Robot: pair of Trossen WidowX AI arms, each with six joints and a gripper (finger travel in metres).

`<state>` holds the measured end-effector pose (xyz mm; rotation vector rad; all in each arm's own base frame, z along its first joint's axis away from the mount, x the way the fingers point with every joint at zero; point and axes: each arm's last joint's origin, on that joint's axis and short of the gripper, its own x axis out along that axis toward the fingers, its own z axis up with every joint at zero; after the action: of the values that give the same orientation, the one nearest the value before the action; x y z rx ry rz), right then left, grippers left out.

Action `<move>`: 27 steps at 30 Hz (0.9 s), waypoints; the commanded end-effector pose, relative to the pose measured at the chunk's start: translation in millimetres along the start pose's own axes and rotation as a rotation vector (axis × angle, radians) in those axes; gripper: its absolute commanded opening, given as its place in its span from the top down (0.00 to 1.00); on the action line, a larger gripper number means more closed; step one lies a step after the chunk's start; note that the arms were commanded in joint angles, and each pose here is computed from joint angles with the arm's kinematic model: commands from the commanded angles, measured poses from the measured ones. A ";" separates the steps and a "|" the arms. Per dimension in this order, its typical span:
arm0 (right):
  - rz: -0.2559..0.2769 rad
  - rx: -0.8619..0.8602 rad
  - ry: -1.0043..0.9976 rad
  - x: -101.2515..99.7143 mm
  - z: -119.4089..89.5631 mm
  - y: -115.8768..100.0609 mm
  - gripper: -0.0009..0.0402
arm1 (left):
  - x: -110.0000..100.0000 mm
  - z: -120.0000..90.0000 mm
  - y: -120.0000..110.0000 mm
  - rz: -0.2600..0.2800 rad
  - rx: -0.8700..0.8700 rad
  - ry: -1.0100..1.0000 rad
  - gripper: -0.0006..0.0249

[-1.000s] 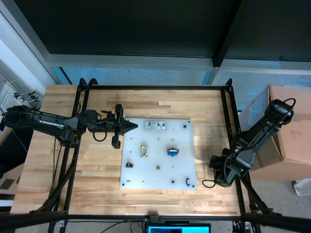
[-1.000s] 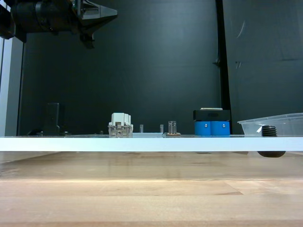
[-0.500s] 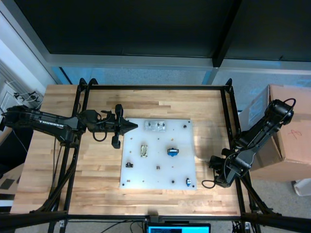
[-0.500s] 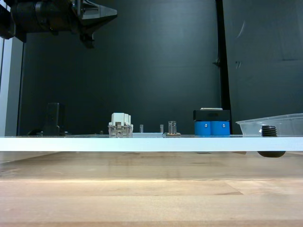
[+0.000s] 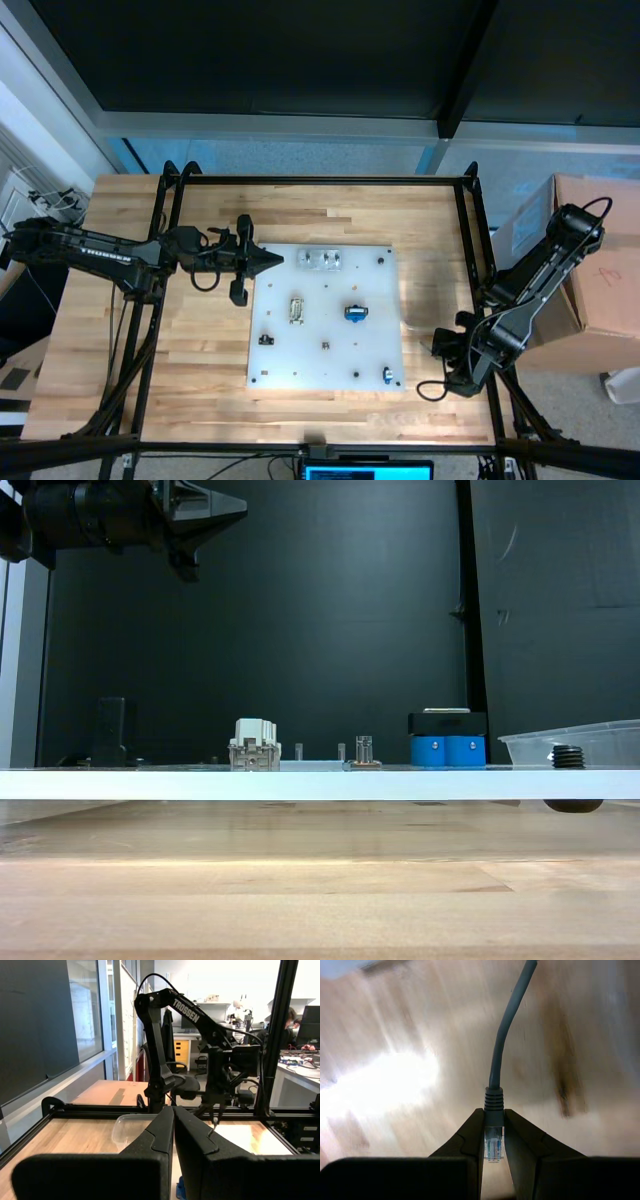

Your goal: Remove the RJ45 connector from the taskboard and place in the container

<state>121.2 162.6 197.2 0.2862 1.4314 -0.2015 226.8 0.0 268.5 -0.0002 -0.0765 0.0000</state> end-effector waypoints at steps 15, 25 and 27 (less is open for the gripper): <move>-0.030 0.068 -0.125 -35.4 43.3 -42.1 0.97 | 0.0 0.1 0.1 0.000 0.000 0.000 0.98; -0.116 0.157 -0.109 -19.5 56.0 -76.6 0.85 | 0.1 0.0 0.1 0.000 0.000 0.000 0.98; -0.127 0.171 -0.104 -16.9 56.4 -80.5 0.75 | 0.1 0.0 0.0 0.000 0.000 0.000 0.98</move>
<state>147.9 70.0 216.1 0.3155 1.3292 -0.4276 226.8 0.0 268.6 -0.0002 -0.0765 -0.0004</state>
